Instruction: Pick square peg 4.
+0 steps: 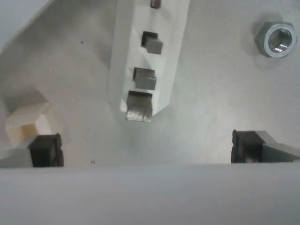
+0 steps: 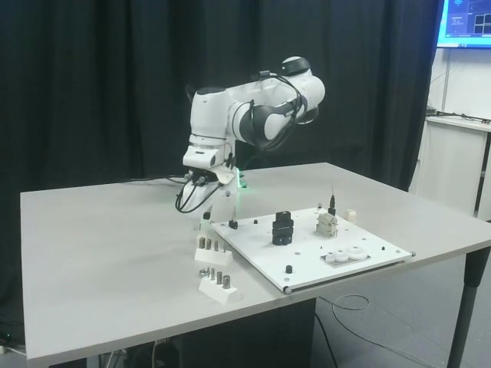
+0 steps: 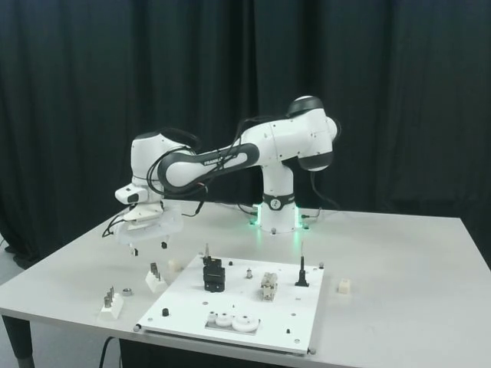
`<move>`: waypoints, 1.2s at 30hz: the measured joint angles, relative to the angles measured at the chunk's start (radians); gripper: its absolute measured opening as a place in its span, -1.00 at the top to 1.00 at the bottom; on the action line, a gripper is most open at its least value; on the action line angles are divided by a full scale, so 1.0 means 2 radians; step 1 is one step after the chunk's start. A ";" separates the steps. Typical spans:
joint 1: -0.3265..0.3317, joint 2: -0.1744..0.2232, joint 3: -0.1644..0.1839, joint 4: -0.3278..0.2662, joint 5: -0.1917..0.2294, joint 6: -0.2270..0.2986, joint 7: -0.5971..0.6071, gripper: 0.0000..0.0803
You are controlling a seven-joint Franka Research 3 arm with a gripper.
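Since the hand [image 1: 147, 149] hangs open above the white peg holder [image 1: 149, 56], w/ its end square peg [image 1: 139, 107] between fingertips, descent looks next; nut [image 1: 275, 39] lies well apart

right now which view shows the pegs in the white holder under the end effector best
The wrist view: the square pegs stand close, in a row in the white holder. In both room views the holder is far and small, its pegs barely distinguishable.
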 joint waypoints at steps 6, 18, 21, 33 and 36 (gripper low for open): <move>-0.015 0.002 0.011 0.016 0.000 -0.001 0.001 -0.99; -0.026 0.005 0.025 0.030 0.000 -0.001 0.006 -0.99; -0.027 0.006 0.027 0.030 0.000 -0.001 0.007 -0.99; -0.030 0.010 0.045 0.024 0.000 0.010 0.007 -0.99; -0.031 0.010 0.049 0.023 0.000 0.012 0.007 -0.99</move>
